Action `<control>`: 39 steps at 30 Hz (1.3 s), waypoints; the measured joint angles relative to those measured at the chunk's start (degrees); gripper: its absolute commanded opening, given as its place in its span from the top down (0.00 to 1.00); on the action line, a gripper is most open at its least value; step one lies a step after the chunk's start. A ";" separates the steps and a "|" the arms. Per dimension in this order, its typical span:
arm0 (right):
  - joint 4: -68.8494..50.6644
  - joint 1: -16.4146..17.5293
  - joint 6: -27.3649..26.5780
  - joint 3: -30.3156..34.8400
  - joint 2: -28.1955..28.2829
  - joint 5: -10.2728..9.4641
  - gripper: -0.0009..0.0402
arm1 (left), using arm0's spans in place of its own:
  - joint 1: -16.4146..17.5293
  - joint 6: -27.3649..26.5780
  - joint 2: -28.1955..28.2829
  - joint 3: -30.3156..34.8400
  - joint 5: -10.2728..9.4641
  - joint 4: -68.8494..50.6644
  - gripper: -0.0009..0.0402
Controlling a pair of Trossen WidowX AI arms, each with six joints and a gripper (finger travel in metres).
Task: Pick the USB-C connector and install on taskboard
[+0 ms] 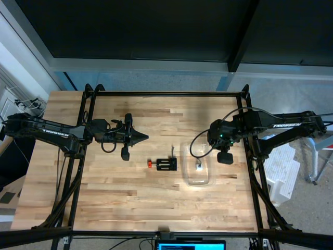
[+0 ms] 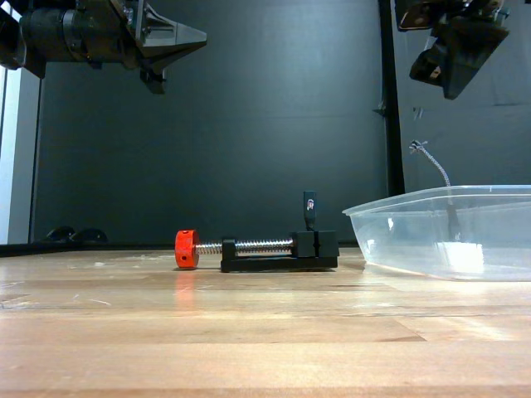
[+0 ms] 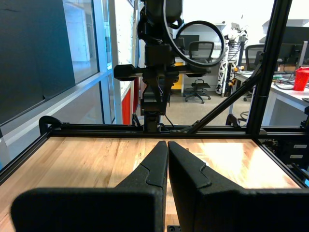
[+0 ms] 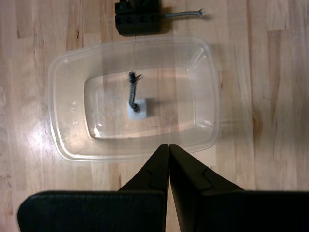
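A light wooden table [image 1: 130, 203] w/ a black metal frame [image 1: 166, 94] round it carried everything. The left gripper [image 1: 144, 137] hung high over the table's left-centre, well apart from the board, its fingers pressed together w/ nothing between them. The right gripper [image 4: 168, 147] hung high by the tray's right side, tips likewise met and empty; in the low view it was cut off at the top edge.

A clear plastic rectangular tray [image 4: 205, 96] sat right of centre, its far end cut off in the low view. Just beside it, to the left, lay the taskboard [image 1: 166, 165], a small black block w/ an orange-red knob [image 2: 187, 249] on a silvery screw [image 2: 257, 246]. A thin braided lead [image 4: 183, 14] stuck out of the block.

Inside the tray lay a small white square piece [image 4: 136, 109] w/ a short dark braided stub [image 4: 132, 89] rising from it.

The USB-C connector [image 2: 309, 206], tiny, dark grey w/ a silvery glint, stood upright on the block's top, near the end away from the knob (seen clearly only in the low view). Whether it was fully seated couldn't be told.
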 measured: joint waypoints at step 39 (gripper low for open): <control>10.62 8.70 4.94 -2.32 17.99 4.81 0.54 | 0.00 -0.02 0.00 0.02 0.00 0.00 0.98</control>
